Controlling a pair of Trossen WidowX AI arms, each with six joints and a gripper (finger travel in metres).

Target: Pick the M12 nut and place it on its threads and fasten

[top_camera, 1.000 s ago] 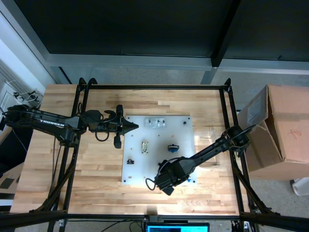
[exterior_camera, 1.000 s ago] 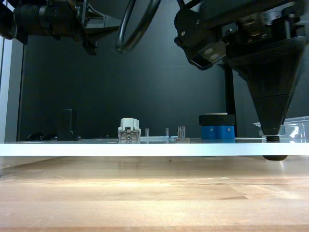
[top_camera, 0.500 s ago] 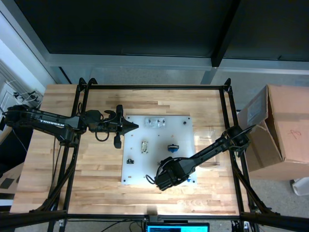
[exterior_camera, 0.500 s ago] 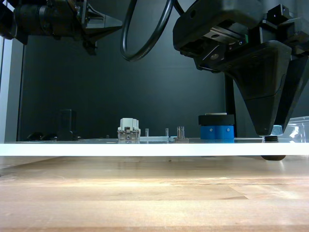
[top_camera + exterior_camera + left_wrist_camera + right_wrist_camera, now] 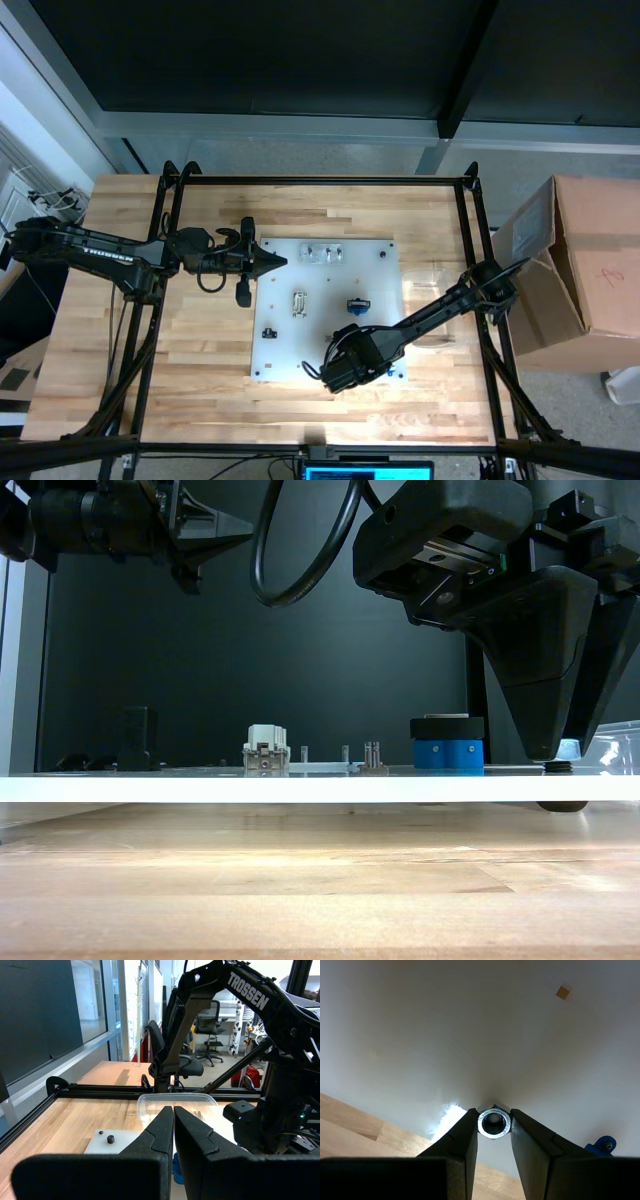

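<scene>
Two fingers (image 5: 465, 1140) of the right gripper (image 5: 493, 1112) are seen closed against opposite sides of the nut (image 5: 493, 1123), with no gap shown, at the near right edge of the white board (image 5: 280, 340). The nut is held on top of its stud (image 5: 557, 767). The stud's black ribs are shown beneath the fingertips in the low view, so the nut is judged to be started but not run down.

Compared with a second ago, the right gripper has been turned about its own axis. A single cone was presented to the low view then, whereas both fingers are now presented side by side. In the high view the wrist has been shifted slightly away. The nut has been kept over the stud throughout. A part-turn of fastening is therefore judged to have been given, and a release and fresh grip are likely to be needed before the next.

Farther off, the left gripper (image 5: 173, 1108) is held high above the board's far left edge, closed on nothing and pointed toward the clear tray (image 5: 190, 1095).
</scene>
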